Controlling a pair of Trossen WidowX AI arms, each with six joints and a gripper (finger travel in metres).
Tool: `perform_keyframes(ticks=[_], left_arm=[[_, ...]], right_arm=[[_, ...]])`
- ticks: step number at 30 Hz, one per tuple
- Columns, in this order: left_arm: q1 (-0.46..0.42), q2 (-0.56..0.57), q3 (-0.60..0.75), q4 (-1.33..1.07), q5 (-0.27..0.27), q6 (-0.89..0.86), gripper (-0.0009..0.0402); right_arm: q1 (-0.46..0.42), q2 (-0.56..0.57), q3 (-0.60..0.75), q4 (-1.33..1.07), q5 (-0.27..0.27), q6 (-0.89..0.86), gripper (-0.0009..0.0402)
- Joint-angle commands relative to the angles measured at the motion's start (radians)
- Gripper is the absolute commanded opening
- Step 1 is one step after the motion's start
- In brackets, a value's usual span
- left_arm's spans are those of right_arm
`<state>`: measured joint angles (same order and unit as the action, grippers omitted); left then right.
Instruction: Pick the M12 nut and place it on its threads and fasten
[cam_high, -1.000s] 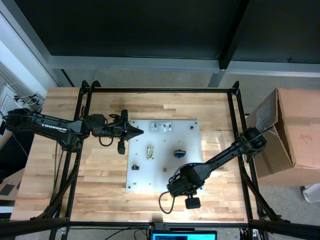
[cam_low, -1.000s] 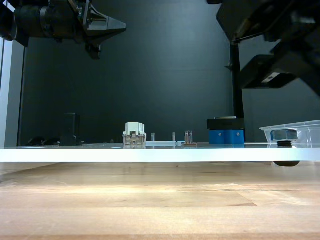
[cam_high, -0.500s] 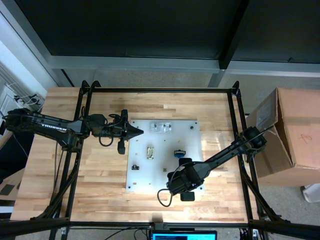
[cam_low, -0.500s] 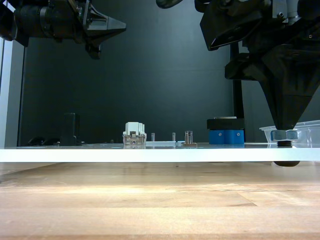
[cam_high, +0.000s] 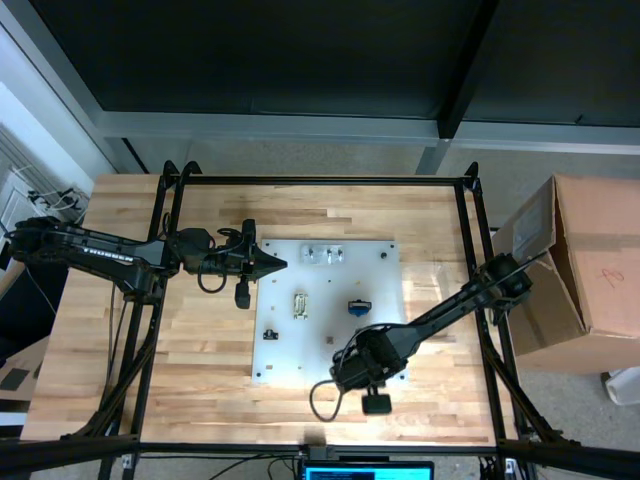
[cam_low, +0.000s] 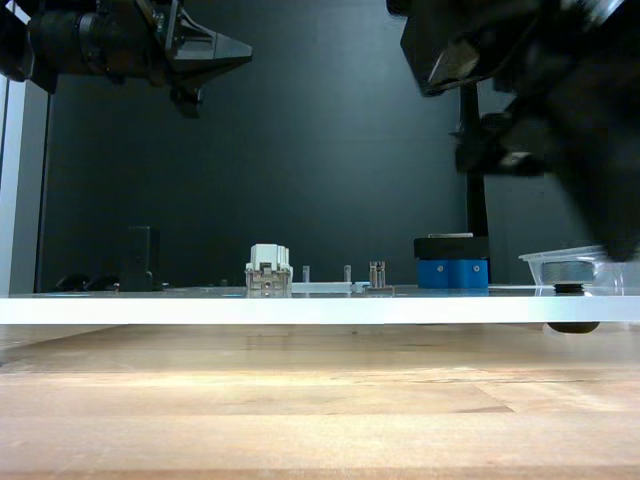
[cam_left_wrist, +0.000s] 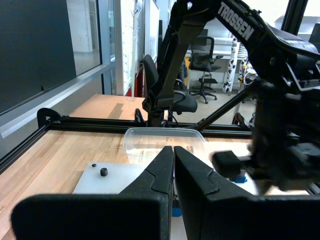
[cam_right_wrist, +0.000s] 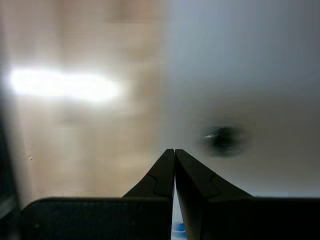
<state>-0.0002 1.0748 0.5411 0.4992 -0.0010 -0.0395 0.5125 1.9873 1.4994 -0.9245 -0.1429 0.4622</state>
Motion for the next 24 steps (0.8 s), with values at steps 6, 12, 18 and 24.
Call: perform_keyframes(ticks=[6,12,18,24], left_arm=[[0.000,0.000,0.000,-0.002,0.000,0.000,0.0000],[0.000,0.000,0.000,-0.008,0.000,0.000,0.0000],[0.000,0.000,0.000,-0.007,0.000,0.000,0.0000],[0.000,0.000,0.000,-0.007,0.000,0.000,0.0000]], right_arm=[[0.003,0.000,-0.001,-0.045,0.023,-0.006,0.0000],[0.003,-0.002,-0.001,-0.050,0.023,-0.006,0.0000],[0.005,-0.008,0.004,-0.053,0.054,-0.007,0.0000],[0.006,-0.047,0.024,-0.109,0.214,-0.006,0.0000]])
